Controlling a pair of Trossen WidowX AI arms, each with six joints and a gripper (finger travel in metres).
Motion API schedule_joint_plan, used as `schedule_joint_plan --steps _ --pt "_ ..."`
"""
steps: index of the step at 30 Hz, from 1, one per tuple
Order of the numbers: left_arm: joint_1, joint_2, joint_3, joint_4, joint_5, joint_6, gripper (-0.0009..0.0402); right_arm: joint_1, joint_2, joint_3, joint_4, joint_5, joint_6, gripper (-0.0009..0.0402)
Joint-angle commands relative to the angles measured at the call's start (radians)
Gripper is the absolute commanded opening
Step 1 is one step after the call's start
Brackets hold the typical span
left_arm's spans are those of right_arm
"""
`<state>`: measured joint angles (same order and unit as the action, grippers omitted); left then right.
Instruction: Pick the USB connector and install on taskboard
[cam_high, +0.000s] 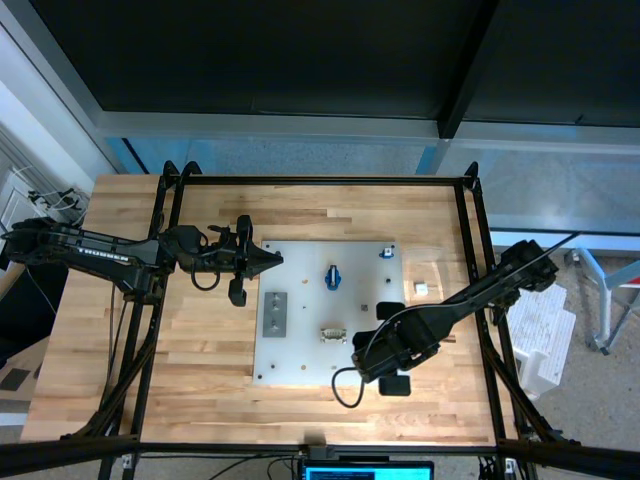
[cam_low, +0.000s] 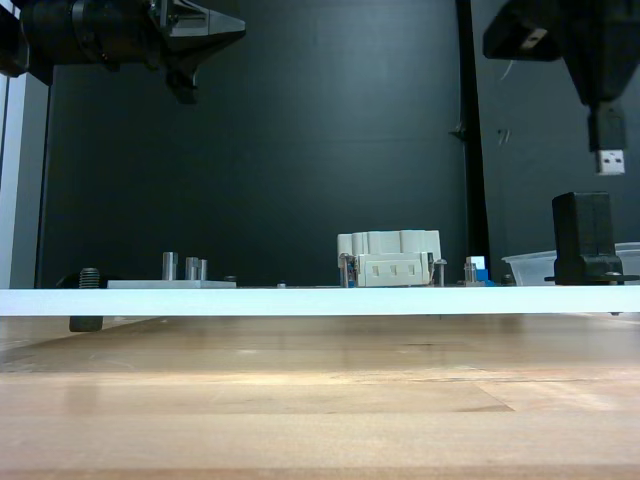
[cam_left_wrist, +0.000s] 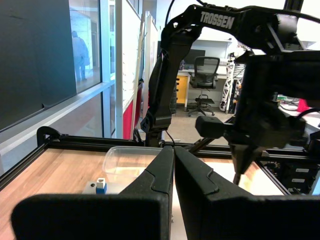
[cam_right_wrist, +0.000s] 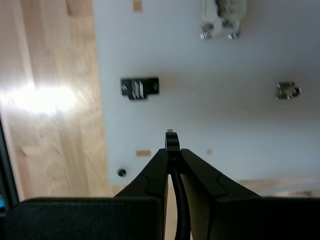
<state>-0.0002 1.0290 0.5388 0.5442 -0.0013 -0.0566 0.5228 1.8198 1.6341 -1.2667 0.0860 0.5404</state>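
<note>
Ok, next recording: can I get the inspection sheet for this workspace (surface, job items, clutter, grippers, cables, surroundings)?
Surface: light wooden tabletop, with the taskboard lying flat in the middle.
Job's things: USB connector hangs plug down over the small black part, not inserted.
Clutter: small white object on the wood right of the board; clear plastic tub.
Grippers: left gripper raised over the board's far left corner, fingers shut, empty; right gripper shut on the connector.
Cables: black cable runs back from the connector between the right fingers.
Surroundings: papers beside the table; office chair.
</note>
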Motion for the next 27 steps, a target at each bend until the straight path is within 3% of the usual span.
schedule_joint_plan --steps 1,10,13,27 --pt "0.0 0.0 0.0 0.0 0.0 0.0 0.0 0.001 0.037 0.056 -0.001 0.0 -0.001 0.0" --pt "0.0 0.0 0.0 0.0 0.0 0.0 0.0 0.013 0.103 0.135 -0.031 0.006 0.002 0.0" --pt "0.0 0.0 0.0 0.0 0.0 0.0 0.0 0.015 0.103 0.135 -0.029 0.027 0.003 0.0" --pt "0.0 0.0 0.0 0.0 0.0 0.0 0.0 0.02 0.152 0.158 -0.006 0.018 -0.006 0.0"
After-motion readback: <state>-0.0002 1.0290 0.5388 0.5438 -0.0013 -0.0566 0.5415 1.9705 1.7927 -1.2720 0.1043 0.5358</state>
